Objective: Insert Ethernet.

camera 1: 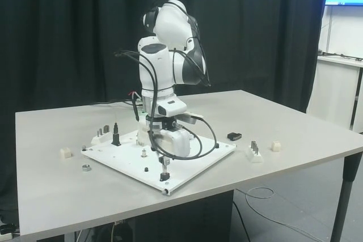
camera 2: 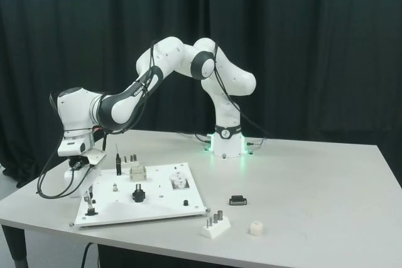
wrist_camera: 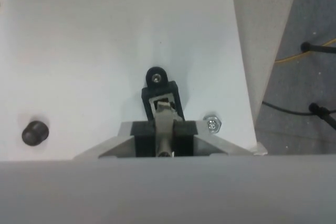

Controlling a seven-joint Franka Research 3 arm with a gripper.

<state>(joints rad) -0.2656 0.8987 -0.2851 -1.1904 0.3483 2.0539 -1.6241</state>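
Small white cube (camera 2: 255, 228), pegged white block (camera 2: 215, 225) and black part (camera 2: 238, 200) on grey table (camera 2: 314, 186)

matt white board (wrist_camera: 105, 51), black plastic socket (wrist_camera: 160, 95)

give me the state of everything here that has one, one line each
gripper: shut on the ethernet plug, low over the board's near corner
ethernet plug: held upright, its tip at the socket's opening; how deep it sits cannot be told
black socket: screwed to the white board
white board: flat on the grey table
hex nut: lying on the board beside the gripper
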